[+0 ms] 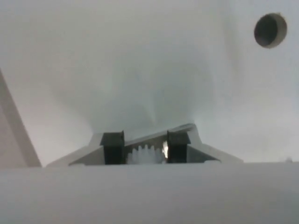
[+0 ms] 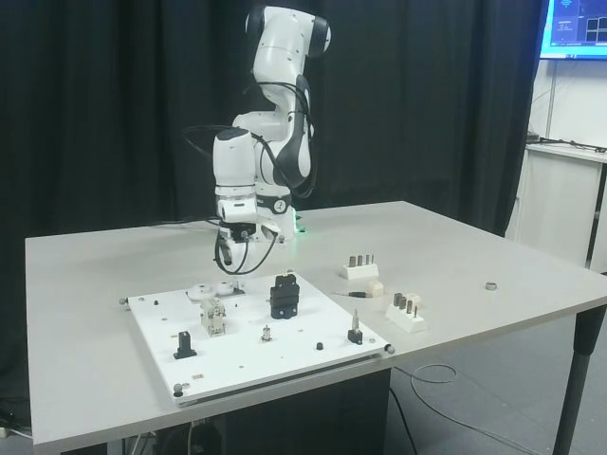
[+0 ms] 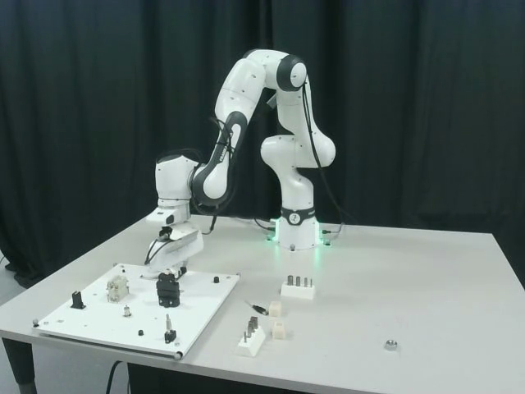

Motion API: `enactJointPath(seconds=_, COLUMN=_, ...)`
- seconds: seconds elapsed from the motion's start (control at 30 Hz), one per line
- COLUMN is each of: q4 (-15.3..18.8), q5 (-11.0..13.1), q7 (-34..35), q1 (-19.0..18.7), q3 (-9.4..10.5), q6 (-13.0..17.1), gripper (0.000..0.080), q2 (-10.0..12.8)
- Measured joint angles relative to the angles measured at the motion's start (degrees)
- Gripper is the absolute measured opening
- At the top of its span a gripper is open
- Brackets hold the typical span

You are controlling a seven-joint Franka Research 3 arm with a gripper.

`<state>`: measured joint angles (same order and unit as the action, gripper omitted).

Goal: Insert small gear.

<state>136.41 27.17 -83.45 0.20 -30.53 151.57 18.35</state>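
Risk comes first: the small white gear [image 1: 146,154] sits pinched by its toothed rim between two black finger pads [image 1: 112,147], so a slight tilt or slip could let it meet its peg crooked, jam, or drop onto the white assembly board [image 2: 285,355]. That is a judgement; no fault shows yet.

The white Franka arm [image 3: 246,107] reaches from its base at the back of the grey table [image 2: 455,256] out over the far edge of the board. Its gripper [image 1: 146,148] points downward and hangs just above the board, near two pale gear-like discs [image 2: 213,290] already lying there. Whether the held gear touches anything below cannot be told.

Seen from the wrist, the pincer is closed narrowly on the gear, both pads touching its teeth, with only the gear's width between them.

Elsewhere on the board stand a black block fixture [image 2: 284,296], a pale connector-like part [image 2: 211,318] and several small posts. Beside the board on the table rest white holder blocks carrying upright pins [image 2: 359,266], well apart from the gripper.
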Motion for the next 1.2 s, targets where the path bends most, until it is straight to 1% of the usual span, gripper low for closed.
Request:
enactJointPath(seconds=0.13, q4=0.0, q5=0.01, q7=2.66, q1=-0.06, q3=0.01, q6=0.14, gripper=0.0191, q2=0.05)
enactJointPath(seconds=0.33, q4=0.0, q5=0.01, q7=4.37, q1=-0.12, q3=0.01, q6=0.29, gripper=0.0191, q2=0.09)
enactJointPath(seconds=0.63, q4=0.0, q5=-0.03, q7=4.31, q1=-0.18, q3=0.0, q6=0.32, gripper=0.0191, q2=0.1)
enactJointPath(seconds=0.9, q4=0.01, q5=-0.11, q7=2.6, q1=-0.2, q3=0.0, q6=0.31, gripper=0.0191, q2=0.11)
enactJointPath(seconds=1.2, q4=0.02, q5=-0.11, q7=2.83, q1=-0.2, q3=-0.09, q6=-0.1, gripper=0.0191, q2=0.06)
